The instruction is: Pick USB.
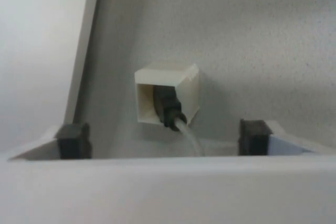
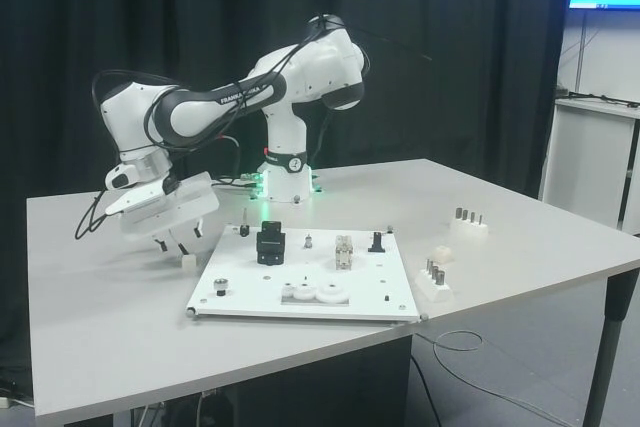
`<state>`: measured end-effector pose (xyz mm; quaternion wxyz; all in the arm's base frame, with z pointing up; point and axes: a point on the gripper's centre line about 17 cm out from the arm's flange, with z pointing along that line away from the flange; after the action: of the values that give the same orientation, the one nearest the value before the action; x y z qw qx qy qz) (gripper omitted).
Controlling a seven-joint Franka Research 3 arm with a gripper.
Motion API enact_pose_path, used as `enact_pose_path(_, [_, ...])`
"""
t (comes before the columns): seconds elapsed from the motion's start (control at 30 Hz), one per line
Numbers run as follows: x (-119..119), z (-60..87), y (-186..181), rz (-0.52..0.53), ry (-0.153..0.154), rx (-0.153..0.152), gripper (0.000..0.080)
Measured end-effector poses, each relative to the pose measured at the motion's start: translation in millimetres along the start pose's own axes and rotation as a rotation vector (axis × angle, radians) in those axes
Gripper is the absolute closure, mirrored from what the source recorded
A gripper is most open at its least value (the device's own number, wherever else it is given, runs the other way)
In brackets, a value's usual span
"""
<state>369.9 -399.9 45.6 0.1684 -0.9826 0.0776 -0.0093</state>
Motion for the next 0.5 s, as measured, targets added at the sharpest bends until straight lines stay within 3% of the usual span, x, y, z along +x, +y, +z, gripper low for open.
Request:
enact_pose_path(0.1, [0.4, -0.2, 0.3, 0.0, 0.002, -0.001, 0.0003])
enact_pose_path(0.13, [0.5, -0.2, 0.4, 0.0, 0.002, -0.001, 0.0276])
enact_pose_path(0.27, [0.8, -0.4, 0.5, 0.0, 0.003, -0.002, 0.0276])
enact_pose_path(0.3, [0.8, -0.4, 0.5, 0.0, 0.004, -0.002, 0.0456])
enact_pose_path(0.47, [1.1, -0.9, 0.2, 0.0, 0.005, -0.001, 0.0456])
enact_pose_path(0.5, [1.1, -1.0, 0.1, 0.0, 0.006, -0.001, 0.0658])
